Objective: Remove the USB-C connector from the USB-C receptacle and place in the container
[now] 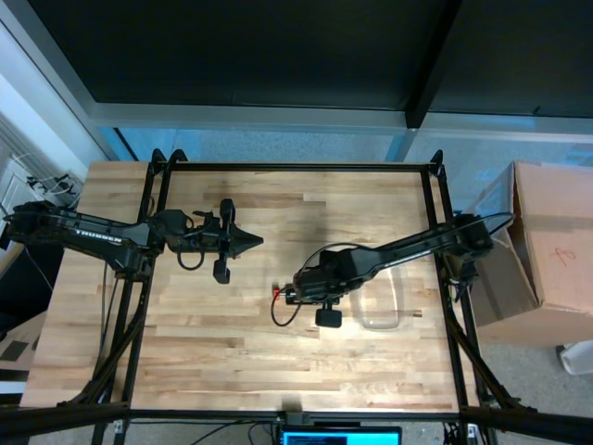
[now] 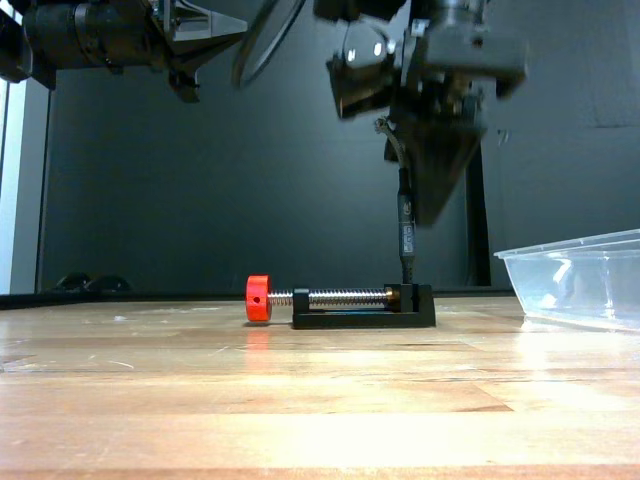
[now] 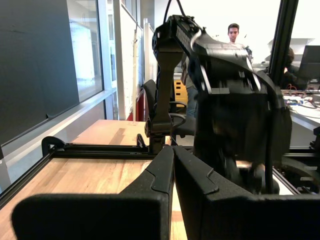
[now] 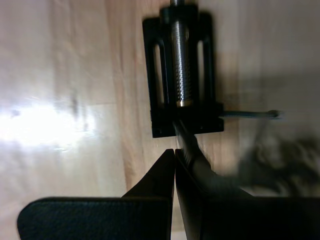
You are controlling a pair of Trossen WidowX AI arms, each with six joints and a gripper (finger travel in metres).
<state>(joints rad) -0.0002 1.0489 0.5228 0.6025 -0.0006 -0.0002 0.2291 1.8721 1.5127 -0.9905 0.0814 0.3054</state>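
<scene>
One clear container (image 2: 580,270) sits nearest, on the table (image 2: 300,400). Just beyond lies one black clamp (image 2: 365,318) with one red knob (image 2: 258,298). The single USB-C connector (image 2: 406,235) stands upright, long axis vertical, plug end down in the receptacle (image 2: 408,290). Two grippers: the right gripper (image 4: 174,157) hangs just beside the connector, jaws pressed together on nothing. The left gripper (image 1: 255,241) hovers well apart, jaws likewise pressed together.

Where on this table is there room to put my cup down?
Bare wood runs along the near edge of the table, before the clamp fixture and container. Crowded at centre: the right gripper, shut, hangs beside the USB-C connector standing in the fixture. The left gripper, shut, hovers left of it.
</scene>
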